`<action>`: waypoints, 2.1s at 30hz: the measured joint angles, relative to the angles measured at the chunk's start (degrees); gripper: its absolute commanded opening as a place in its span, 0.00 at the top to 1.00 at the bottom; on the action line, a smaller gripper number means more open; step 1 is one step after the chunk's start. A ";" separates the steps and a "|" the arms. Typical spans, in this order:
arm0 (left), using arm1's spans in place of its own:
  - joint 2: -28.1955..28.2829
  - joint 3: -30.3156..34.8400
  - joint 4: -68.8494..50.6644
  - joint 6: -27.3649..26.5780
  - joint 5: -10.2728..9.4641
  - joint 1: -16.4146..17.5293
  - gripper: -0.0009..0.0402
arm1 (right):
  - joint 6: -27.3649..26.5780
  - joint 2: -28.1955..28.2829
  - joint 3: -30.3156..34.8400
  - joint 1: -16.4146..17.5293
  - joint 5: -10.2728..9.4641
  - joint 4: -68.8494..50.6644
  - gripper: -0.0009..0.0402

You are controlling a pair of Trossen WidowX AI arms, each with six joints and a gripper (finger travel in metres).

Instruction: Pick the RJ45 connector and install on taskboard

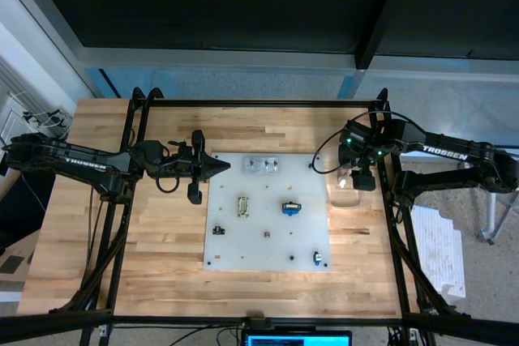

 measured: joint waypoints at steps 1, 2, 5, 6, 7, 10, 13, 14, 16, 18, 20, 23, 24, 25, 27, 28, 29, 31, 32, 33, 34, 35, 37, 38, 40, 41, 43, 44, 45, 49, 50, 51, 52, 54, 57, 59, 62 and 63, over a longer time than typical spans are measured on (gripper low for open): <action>0.00 0.00 0.02 0.00 0.00 0.00 0.98 | 0.11 0.00 -0.44 0.00 -0.15 0.55 0.39; 0.00 0.02 0.02 0.00 -0.02 0.00 0.98 | 0.13 0.00 -0.81 0.00 -0.15 0.92 0.39; 0.00 0.00 0.02 0.00 -0.02 0.00 0.98 | 0.17 0.00 -2.14 0.00 -0.13 1.92 0.39; 0.00 0.02 0.00 0.00 -0.02 0.00 0.98 | 0.24 0.00 -2.62 0.02 -0.15 2.29 0.39; 0.00 0.00 0.02 0.00 -0.02 0.00 0.98 | 0.26 0.00 -3.15 0.04 -0.15 2.91 0.39; 0.00 0.00 0.00 0.00 0.00 0.00 0.98 | 0.26 0.02 -4.22 0.15 -0.11 3.58 0.39; 0.00 0.00 0.02 0.00 -0.02 0.00 0.98 | 0.04 0.24 -4.31 0.24 -0.09 3.93 0.39; 0.00 0.00 0.00 0.00 -0.02 0.00 0.98 | -0.31 0.37 -4.37 0.26 -0.09 4.20 0.39; 0.00 0.02 0.02 0.00 0.00 0.00 0.98 | -1.51 0.74 -4.55 0.26 -0.07 4.94 0.39; 0.00 0.00 0.02 0.00 -0.02 0.00 0.98 | -2.49 1.42 -4.76 0.26 -0.07 5.86 0.39; 0.00 0.00 0.00 0.00 0.00 0.00 0.98 | -2.64 2.38 -4.96 0.26 -0.09 6.62 0.39; 0.00 0.02 0.02 0.00 0.00 0.00 0.98 | -2.71 3.39 -5.22 0.26 -0.11 7.54 0.39; 0.00 0.00 0.02 0.00 -0.02 0.00 0.98 | -2.73 3.54 -5.38 0.26 -0.11 7.58 0.39; 0.00 0.00 0.00 0.00 -0.02 0.00 0.98 | -2.73 3.61 -5.62 0.26 -0.11 7.85 0.39; 0.00 0.00 0.02 0.00 -0.02 0.00 0.98 | -2.97 3.63 -6.23 0.26 -0.11 8.26 0.39; 0.00 0.02 0.02 0.00 -0.02 0.00 0.98 | -3.17 3.61 -6.51 0.28 -0.13 8.44 0.39; 0.00 0.02 0.02 0.00 -0.02 0.00 0.98 | -3.50 3.61 -6.67 0.28 -0.11 8.52 0.40; 0.00 0.02 0.02 0.00 0.00 0.00 0.98 | -4.39 3.63 -6.75 0.31 -0.15 8.55 0.40; 0.00 0.02 0.00 0.00 -0.02 0.00 0.98 | -4.72 3.61 -6.82 0.35 -0.35 8.59 0.41; 0.00 0.02 0.02 0.00 -0.02 0.00 0.98 | -5.14 3.61 -6.99 0.37 -1.05 8.59 0.42; 0.00 0.00 0.02 0.00 0.00 0.00 0.98 | -5.68 3.61 -7.17 0.37 -1.79 8.55 0.42; 0.00 0.02 0.00 0.00 0.00 0.00 0.98 | -6.16 3.61 -7.34 0.39 -2.62 8.61 0.44; 0.00 0.00 0.02 0.00 -0.02 0.00 0.98 | -6.54 3.61 -7.67 0.61 -2.95 9.14 0.46; 0.00 0.02 0.02 0.00 -0.02 0.00 0.98 | -6.56 3.61 -7.80 0.66 -2.95 9.27 0.47; 0.00 0.00 0.02 0.00 -0.02 0.00 0.98 | -6.56 3.61 -7.91 0.70 -2.95 9.64 0.49; 0.00 0.02 0.02 0.00 -0.02 0.00 0.98 | -6.56 3.61 -7.96 0.74 -2.95 9.90 0.51; 0.00 0.02 0.00 0.00 -0.02 0.00 0.98 | -6.56 3.61 -8.00 0.76 -2.95 9.92 0.53; 0.00 0.00 0.00 0.00 0.00 0.00 0.98 | -6.56 3.61 -8.00 0.76 -2.95 9.92 0.54; 0.00 0.00 0.00 0.00 -0.02 0.00 0.98 | -6.56 3.61 -8.00 0.76 -2.95 9.97 0.54; 0.00 0.02 0.02 0.00 -0.02 0.00 0.98 | -6.56 3.61 -8.33 0.76 -2.89 10.16 0.58; -0.02 0.00 0.00 0.00 -0.02 0.00 0.98 | -6.56 3.61 -8.46 0.76 -2.69 10.19 0.58; 0.00 0.02 0.02 0.00 -0.02 0.00 0.98 | -6.56 3.61 -8.57 0.76 -2.58 10.19 0.59; -0.02 0.00 0.02 0.00 0.00 0.00 0.98 | -6.58 3.61 -8.59 0.79 -2.54 10.21 0.60; 0.00 0.02 0.00 0.00 -0.02 0.00 0.98 | -6.56 3.61 -8.59 0.81 -2.51 10.27 0.63; 0.00 0.02 0.00 0.00 -0.02 0.00 0.98 | -6.56 3.54 -8.52 0.85 -2.49 10.25 0.68; 0.00 0.02 0.02 0.00 -0.02 0.00 0.98 | -6.56 3.48 -8.46 0.90 -2.49 10.16 0.71; 0.00 0.02 0.00 0.00 -0.02 0.00 0.98 | -6.58 3.50 -8.33 0.90 -2.49 9.90 0.76; -0.02 0.02 0.00 0.00 -0.02 0.00 0.98 | -6.58 3.48 -8.26 0.90 -2.49 9.86 0.78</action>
